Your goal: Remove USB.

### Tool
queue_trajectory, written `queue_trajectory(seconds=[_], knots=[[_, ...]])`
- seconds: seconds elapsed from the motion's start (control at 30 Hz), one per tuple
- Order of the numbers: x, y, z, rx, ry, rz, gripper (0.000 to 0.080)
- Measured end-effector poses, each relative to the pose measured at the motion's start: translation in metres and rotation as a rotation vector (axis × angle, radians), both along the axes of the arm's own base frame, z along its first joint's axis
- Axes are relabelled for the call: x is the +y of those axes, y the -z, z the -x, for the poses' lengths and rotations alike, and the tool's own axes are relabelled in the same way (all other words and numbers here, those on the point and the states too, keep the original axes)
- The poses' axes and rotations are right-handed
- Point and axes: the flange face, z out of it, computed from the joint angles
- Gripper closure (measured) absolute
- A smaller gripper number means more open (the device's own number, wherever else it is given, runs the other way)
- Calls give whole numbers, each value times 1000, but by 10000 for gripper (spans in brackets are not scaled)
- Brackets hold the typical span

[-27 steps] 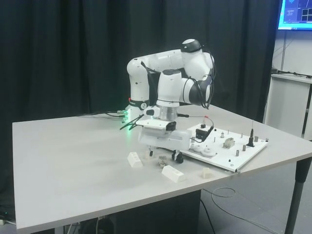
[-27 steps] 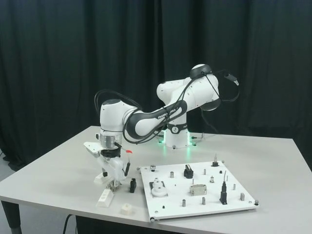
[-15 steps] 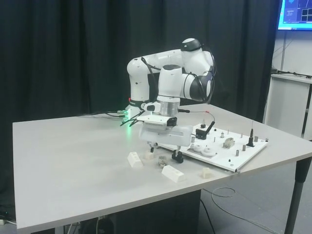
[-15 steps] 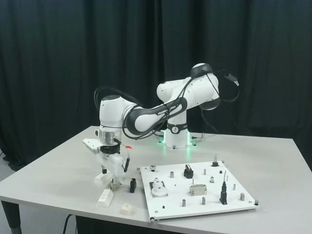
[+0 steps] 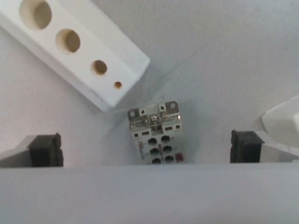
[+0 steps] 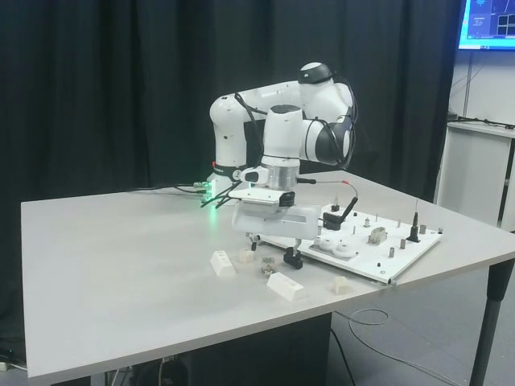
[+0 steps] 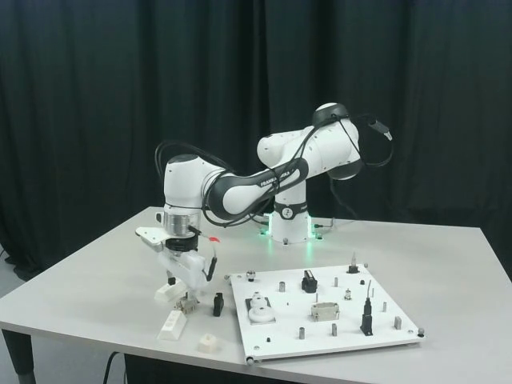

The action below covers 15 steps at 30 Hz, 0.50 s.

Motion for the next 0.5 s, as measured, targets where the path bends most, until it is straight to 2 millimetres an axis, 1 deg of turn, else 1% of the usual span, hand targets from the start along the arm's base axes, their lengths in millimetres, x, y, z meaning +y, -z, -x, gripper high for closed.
queue_trajectory(seconds=[0.5], knots=[[-1, 0, 0, 2, -4, -2, 3]])
